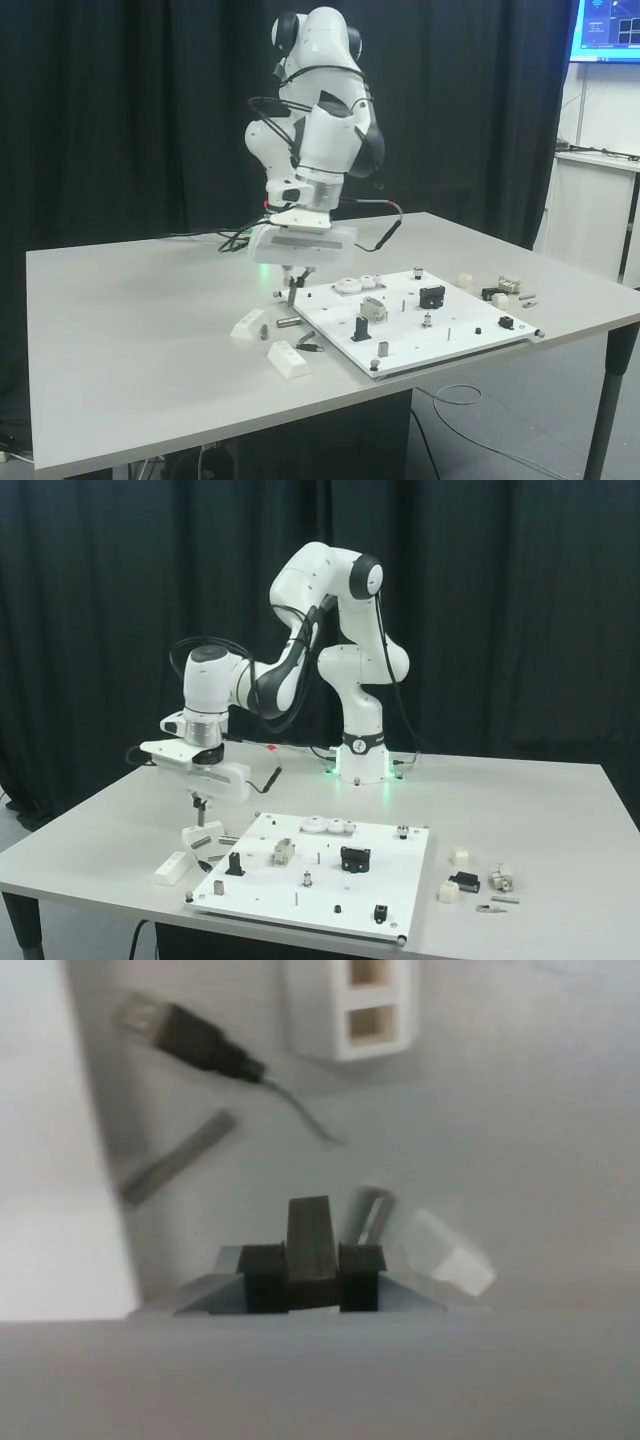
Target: Place square peg 3.
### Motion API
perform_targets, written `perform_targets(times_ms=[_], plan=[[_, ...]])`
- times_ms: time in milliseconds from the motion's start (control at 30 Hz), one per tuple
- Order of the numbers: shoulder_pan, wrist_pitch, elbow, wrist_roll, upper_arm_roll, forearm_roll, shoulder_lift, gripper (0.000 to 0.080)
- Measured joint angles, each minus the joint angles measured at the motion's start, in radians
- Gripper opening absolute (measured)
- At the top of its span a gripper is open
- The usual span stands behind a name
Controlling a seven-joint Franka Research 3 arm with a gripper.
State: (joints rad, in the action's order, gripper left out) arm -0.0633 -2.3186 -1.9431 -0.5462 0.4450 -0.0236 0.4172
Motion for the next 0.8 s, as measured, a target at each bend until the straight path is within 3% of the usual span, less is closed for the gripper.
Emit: perform_targets(times_ms=[300,800], plan=[[0.044,-0.046,0.011,0.047,-0.004,0.000,0.041,0.0106],[0.061,-0.081,0.019,0.065,-0.008,0.007,0.077,0.0106]])
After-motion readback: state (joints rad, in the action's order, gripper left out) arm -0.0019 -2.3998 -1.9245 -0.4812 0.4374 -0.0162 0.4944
